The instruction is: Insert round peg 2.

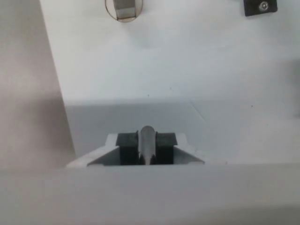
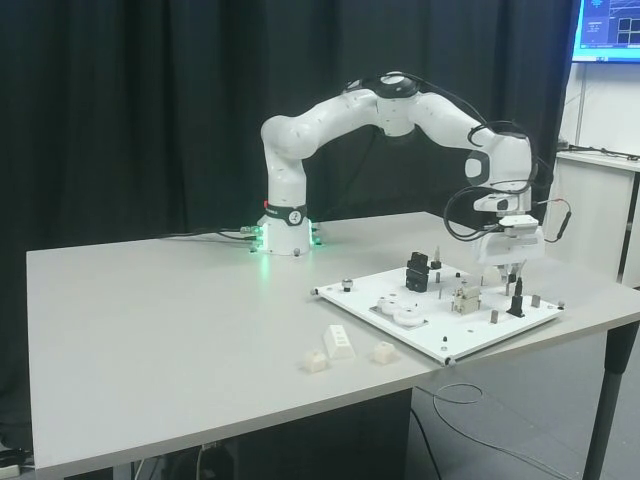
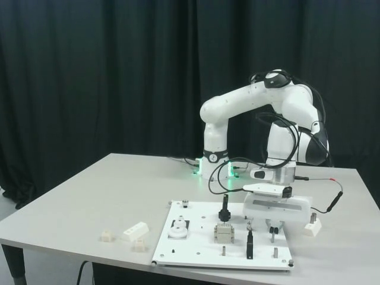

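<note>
Gripping 1 grey round metal peg [image 1: 147,143] upright between its closed black fingers [image 1: 127,146], the white robot arm's gripper [image 3: 274,226] hangs just above the white assembly board [image 3: 196,246] on the grey table [image 2: 160,310].

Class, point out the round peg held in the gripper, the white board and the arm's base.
round peg [image 1: 147,140], wrist view, on its shaft between the black pads.
white board [image 3: 196,249], second room view, on a bare patch.
arm's base [image 2: 282,236], first room view, on its white foot.
</note>
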Controlling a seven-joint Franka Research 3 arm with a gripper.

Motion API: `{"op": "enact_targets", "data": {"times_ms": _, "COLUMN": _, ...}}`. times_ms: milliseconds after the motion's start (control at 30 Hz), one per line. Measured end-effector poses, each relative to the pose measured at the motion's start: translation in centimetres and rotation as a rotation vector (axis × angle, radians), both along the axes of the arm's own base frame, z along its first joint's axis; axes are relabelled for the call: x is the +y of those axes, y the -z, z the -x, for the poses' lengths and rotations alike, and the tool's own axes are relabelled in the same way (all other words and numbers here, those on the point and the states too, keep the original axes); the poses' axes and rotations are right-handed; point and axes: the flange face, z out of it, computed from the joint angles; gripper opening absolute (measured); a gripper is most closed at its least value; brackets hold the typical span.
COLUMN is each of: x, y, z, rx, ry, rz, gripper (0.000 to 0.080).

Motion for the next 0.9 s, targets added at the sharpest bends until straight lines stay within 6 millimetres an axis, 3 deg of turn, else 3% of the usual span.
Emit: {"op": "enact_targets", "data": {"times_ms": 900, "x": -0.12, "y": 0.13, "z": 0.10, "rx": -0.028, "ry": 0.008, "rz": -0.006, "gripper": 0.0072}}
